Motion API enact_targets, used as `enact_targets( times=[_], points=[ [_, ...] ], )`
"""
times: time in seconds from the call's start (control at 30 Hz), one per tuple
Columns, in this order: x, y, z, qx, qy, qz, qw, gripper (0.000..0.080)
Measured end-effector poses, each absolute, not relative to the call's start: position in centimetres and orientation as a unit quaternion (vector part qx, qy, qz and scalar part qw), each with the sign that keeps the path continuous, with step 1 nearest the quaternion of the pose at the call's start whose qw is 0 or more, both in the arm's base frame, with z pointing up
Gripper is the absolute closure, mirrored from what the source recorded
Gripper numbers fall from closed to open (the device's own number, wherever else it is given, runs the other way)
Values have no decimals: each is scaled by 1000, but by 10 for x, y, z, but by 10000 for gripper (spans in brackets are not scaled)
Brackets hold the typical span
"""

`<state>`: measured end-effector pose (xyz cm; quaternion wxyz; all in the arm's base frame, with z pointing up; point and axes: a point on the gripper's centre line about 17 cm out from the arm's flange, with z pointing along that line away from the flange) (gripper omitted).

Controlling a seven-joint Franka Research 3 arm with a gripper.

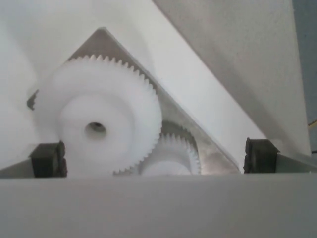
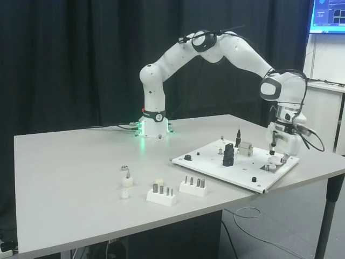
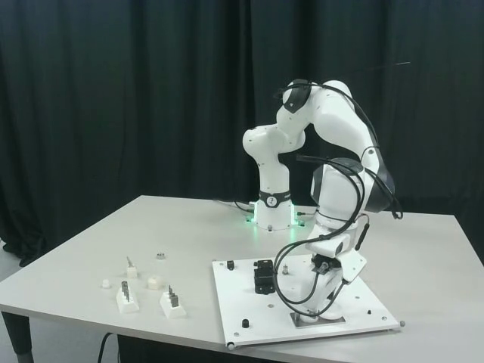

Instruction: Insert large gear.

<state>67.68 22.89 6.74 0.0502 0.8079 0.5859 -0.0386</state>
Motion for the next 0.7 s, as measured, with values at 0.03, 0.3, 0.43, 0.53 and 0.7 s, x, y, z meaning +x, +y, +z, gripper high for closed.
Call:
enact_targets(
  times=[0.03, 0.3, 0.43, 0.53, 0.7],
  points=[
    [676, 229, 68, 808, 586, -40, 49, 3],
    [670, 234, 66, 804, 591, -46, 45, 3],
    [667, 238, 65, 802, 594, -47, 43, 3],
    [665, 241, 63, 801, 596, -48, 42, 3],
    [663, 243, 62, 800, 597, -49, 42, 3]
  ],
)
